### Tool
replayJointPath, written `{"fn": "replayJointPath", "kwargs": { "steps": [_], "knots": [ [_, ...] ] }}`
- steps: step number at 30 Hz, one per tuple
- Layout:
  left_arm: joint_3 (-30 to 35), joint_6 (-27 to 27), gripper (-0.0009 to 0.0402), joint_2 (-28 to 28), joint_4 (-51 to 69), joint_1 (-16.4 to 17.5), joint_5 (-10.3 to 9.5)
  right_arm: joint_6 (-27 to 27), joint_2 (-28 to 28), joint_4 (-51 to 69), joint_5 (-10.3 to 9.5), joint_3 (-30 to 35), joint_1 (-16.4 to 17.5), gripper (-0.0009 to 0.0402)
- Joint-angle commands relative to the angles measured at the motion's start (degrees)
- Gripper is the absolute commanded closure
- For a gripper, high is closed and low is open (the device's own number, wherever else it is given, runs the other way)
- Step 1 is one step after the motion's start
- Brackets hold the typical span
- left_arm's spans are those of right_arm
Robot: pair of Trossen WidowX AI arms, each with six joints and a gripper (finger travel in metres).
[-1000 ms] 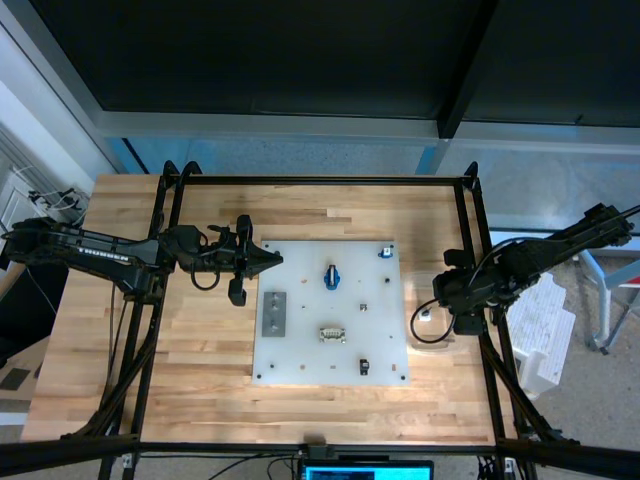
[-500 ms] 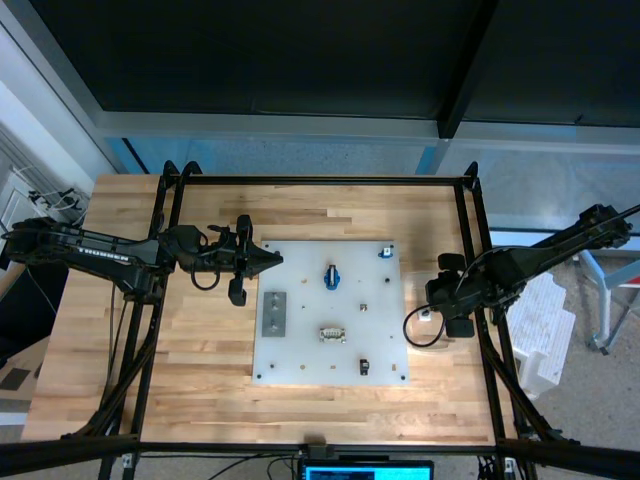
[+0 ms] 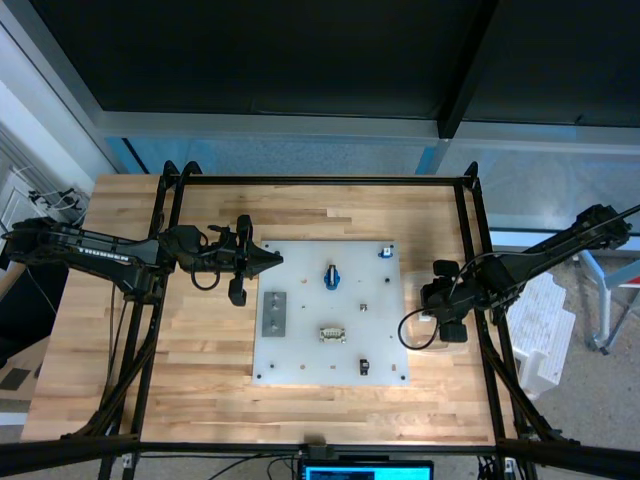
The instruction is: Pick the USB connector and install on taskboard
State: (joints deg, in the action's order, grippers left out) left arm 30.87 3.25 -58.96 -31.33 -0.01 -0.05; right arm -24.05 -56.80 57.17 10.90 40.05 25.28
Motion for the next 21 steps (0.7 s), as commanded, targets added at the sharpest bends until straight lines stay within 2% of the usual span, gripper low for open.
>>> {"fn": "replayJointPath", "kwargs": {
  "steps": [1, 21],
  "knots": [
    [0.0, 0.0, 0.0393, 0.0, 0.0, 0.0, 0.00, -1.2, 0.0, -0.2, -0.11, -0.3, 0.0, 0.0212],
    [0.0, 0.0, 0.0393, 0.0, 0.0, 0.0, 0.02, -4.5, -1.0, -5.9, 0.39, -5.2, 0.2, 0.0212]
  ]
}}
